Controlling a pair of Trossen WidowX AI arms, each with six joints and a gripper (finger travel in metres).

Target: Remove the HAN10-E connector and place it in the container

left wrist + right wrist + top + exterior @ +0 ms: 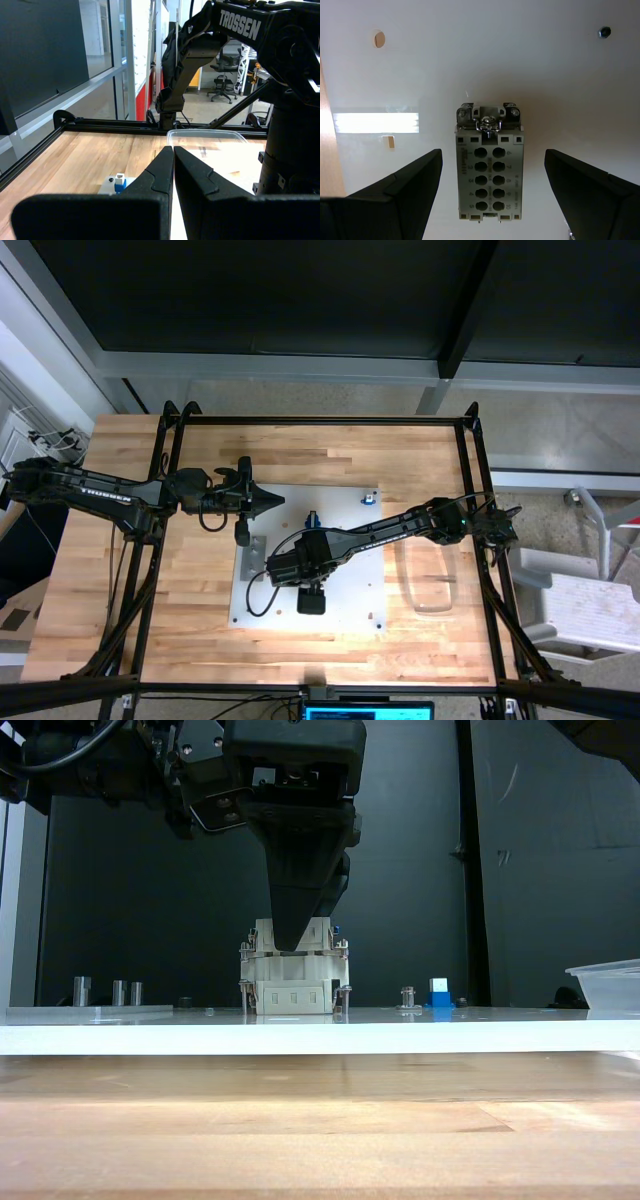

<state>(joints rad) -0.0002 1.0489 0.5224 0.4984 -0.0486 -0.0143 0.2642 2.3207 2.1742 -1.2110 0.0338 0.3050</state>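
right gripper (493,152): over the middle of the board (350,580), pointing straight down; jaws spread wide, holding nothing.
fingers (405,190): one on each long side of the connector (489,167), with a clear gap of white board on both sides; no contact shows in the right wrist view.
connector: seated upright on the board, pin face up with ten holes in two rows of five, and a screw clamp at one end; not in the container (428,578).
low view: the finger tips reach down to the connector's upper part, overlapping it from the front; contact cannot be told from this angle.
right arm (400,525): reaches in from the table's 3 o'clock edge across the board.
container: clear tray on the table (130,570), just beside the board's 3 o'clock edge, well apart from the connector.
left gripper (275,502): at the board's 10 o'clock edge, pointing toward 3 o'clock; jaws pressed together with nothing between them.
blue part (370,498): on the board near its 1 o'clock corner, apart from the connector.
posts (100,991): three short metal posts standing on the board, toward 9 o'clock of the connector in the low view.
board: white, flat on the wooden table.
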